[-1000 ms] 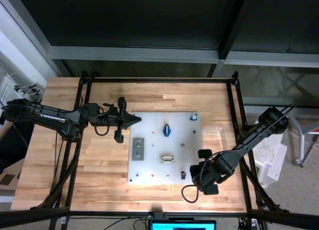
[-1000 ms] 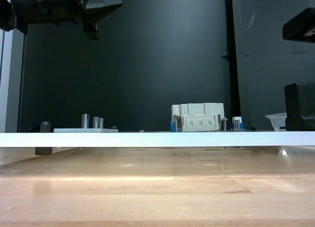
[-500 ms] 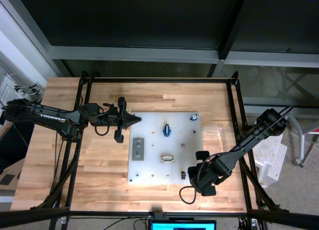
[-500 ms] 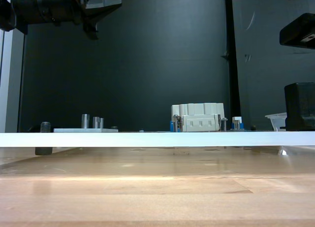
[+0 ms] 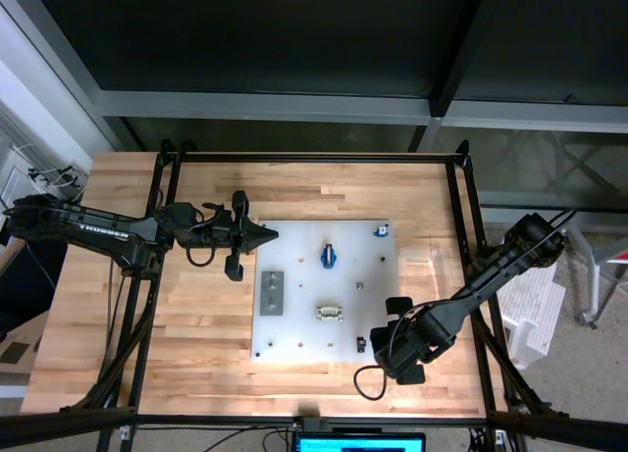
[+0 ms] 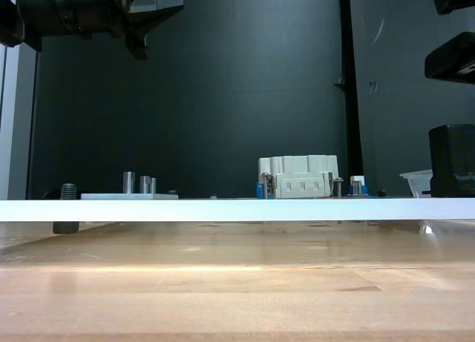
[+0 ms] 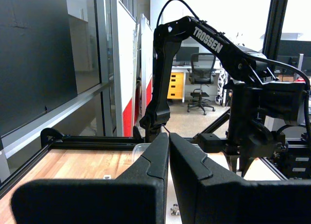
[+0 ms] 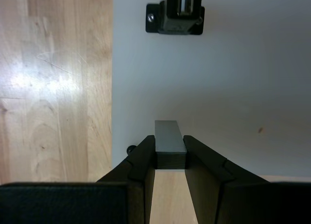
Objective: Pick the 16mm bar and install on taskboard
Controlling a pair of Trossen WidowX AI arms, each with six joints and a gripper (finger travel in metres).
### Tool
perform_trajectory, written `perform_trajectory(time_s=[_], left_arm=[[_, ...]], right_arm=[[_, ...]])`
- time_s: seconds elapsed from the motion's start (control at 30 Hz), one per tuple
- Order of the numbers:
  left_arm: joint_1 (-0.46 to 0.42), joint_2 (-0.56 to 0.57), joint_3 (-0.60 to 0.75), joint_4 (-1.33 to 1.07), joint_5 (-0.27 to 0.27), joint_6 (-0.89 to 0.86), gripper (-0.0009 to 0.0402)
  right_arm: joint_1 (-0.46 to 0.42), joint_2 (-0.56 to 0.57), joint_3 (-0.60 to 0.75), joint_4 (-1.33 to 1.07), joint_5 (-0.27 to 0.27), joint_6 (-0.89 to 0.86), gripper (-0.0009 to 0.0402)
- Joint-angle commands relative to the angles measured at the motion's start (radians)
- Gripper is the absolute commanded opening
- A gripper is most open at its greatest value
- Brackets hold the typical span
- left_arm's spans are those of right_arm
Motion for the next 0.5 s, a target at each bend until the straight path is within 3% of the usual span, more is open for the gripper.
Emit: perform_trajectory(time_s=[0.03, 0.5], left_arm=[[0.000, 0.000, 0.000, 0.000, 0.000, 0.000, 0.0000], [0.000, 0.000, 0.000, 0.000, 0.000, 0.000, 0.0000]], right_arm=[[-0.001, 0.000, -0.004, 0.004, 0.000, 0.000, 0.0007], [-0.002, 0.000, -0.007, 0.012, 0.000, 0.000, 0.0007]])
